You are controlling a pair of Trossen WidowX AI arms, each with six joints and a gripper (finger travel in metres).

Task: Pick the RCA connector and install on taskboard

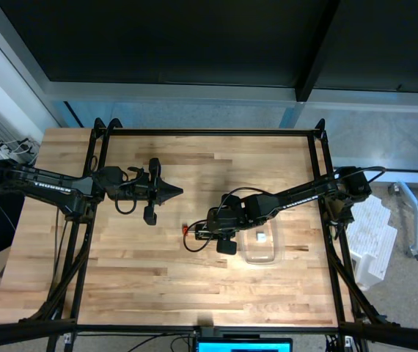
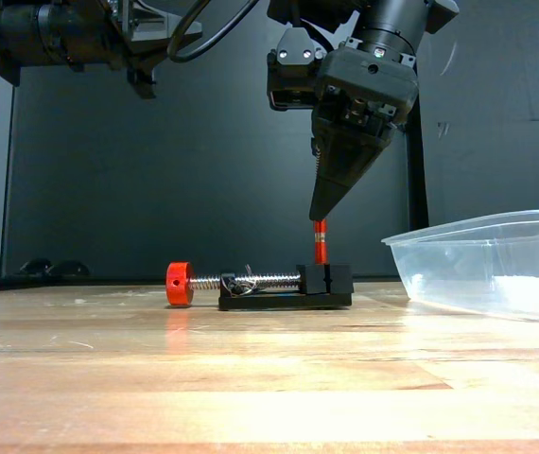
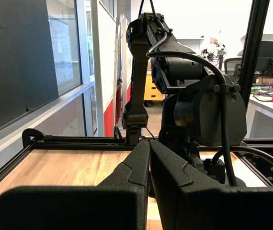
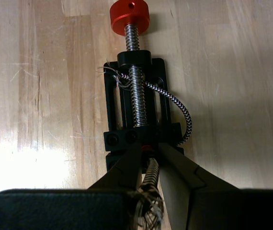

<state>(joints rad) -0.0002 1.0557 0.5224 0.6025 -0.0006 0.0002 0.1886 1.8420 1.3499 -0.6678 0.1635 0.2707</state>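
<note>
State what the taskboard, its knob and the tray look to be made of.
The taskboard is matte black, likely plastic or anodised metal, and carries a shiny, steel-looking spring. The knob is satin red, perhaps anodised metal. The tray is clear thin plastic with see-through walls. The right gripper sits over the board's end, shut on the RCA connector. The left gripper is parked apart, shut.

This was a robotics lab in an office-like room: a wooden surface (image 1: 158, 279) ringed by a black metal frame (image 1: 209, 133) carrying robot arms (image 1: 297, 194), with glass partitions (image 3: 62, 52), a desk (image 3: 266, 103), monitors (image 3: 270, 50) and an office chair (image 3: 230, 67) beyond.
</note>
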